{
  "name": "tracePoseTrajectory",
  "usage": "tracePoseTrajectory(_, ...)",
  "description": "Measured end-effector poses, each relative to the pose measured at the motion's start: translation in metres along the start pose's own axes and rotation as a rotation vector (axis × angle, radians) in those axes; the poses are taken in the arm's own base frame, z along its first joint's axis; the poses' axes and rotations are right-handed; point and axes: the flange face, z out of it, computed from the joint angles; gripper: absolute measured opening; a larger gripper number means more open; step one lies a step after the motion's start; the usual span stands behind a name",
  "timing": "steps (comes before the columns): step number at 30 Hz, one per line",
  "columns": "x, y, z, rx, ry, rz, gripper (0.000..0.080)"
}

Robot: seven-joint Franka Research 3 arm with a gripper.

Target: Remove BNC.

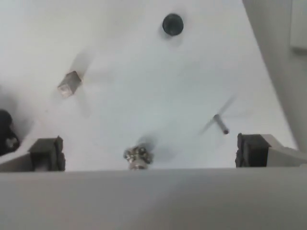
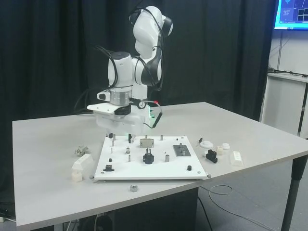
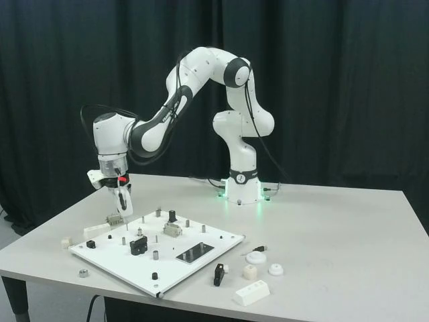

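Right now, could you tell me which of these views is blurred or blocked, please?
Wrist view: soft focus, the BNC connector smeared, and a grey band of the gripper body blocks the lower third. Both room views: crisp and evenly lit, with the white board showing no glare.

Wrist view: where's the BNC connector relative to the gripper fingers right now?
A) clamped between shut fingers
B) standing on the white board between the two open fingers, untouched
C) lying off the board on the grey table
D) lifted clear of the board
B: in the wrist view the BNC connector stands on the white board, roughly midway between the spread fingers of the gripper, with clear board on both sides of it.
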Motion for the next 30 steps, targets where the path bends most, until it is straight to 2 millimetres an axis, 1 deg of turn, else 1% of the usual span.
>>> tracePoseTrajectory(6, -0.010, 0.001, 0.010, 0.014, 0.006, 0.162, 0.0800)
tracePoseTrajectory(10, -0.020, 0.003, 0.015, 0.025, 0.010, 0.223, 0.0800)
tracePoseTrajectory(16, -0.038, 0.010, 0.018, 0.041, 0.006, 0.249, 0.0800)
tracePoseTrajectory(21, -0.048, 0.020, 0.016, 0.064, 0.004, 0.256, 0.0800)
tracePoseTrajectory(30, -0.049, 0.042, 0.016, 0.124, 0.028, 0.279, 0.0800)
